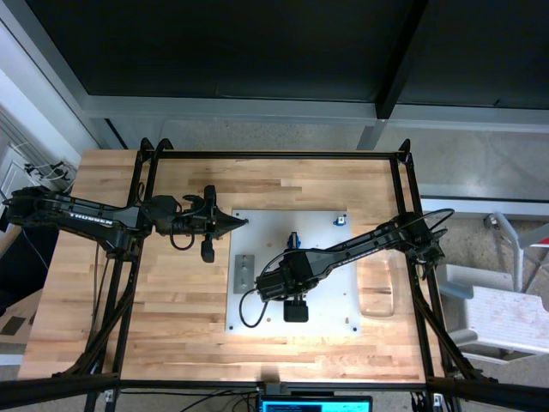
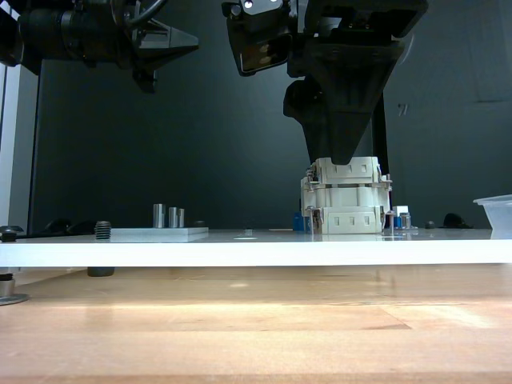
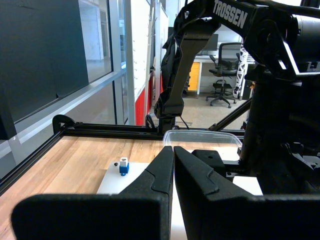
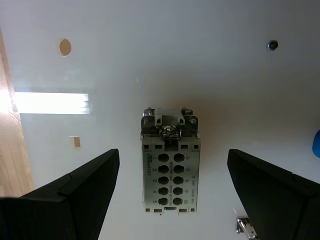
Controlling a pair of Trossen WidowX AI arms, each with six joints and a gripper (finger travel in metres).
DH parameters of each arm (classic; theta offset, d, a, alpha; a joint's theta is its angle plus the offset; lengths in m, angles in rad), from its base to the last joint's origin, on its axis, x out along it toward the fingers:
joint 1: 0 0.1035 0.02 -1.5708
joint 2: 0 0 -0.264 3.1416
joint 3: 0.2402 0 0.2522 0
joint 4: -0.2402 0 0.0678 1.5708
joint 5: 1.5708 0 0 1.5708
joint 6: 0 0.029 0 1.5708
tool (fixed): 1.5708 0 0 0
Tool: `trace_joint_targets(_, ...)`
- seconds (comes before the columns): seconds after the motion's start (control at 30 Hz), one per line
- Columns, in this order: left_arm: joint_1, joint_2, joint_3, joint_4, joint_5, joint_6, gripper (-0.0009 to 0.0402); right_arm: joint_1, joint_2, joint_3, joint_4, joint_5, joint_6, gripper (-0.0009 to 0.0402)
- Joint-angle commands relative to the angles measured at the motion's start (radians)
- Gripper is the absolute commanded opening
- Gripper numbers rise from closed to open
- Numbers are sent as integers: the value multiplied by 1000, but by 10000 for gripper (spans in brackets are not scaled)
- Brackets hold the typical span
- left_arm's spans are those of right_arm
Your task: Remove the HAN10-E connector and place it in the container
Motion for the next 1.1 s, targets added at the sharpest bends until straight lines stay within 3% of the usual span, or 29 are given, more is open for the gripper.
trace_joint_targets(0.03,0,0,0,0,0,0,0,1,3,0,1,0,1,302)
trace_joint_targets(0.77,0,0,0,0,0,0,0,5,-52,-151,135,-8,8,301)
trace_joint_targets(1.1,0,0,0,0,0,0,0,5,-55,-151,134,-9,-5,219)
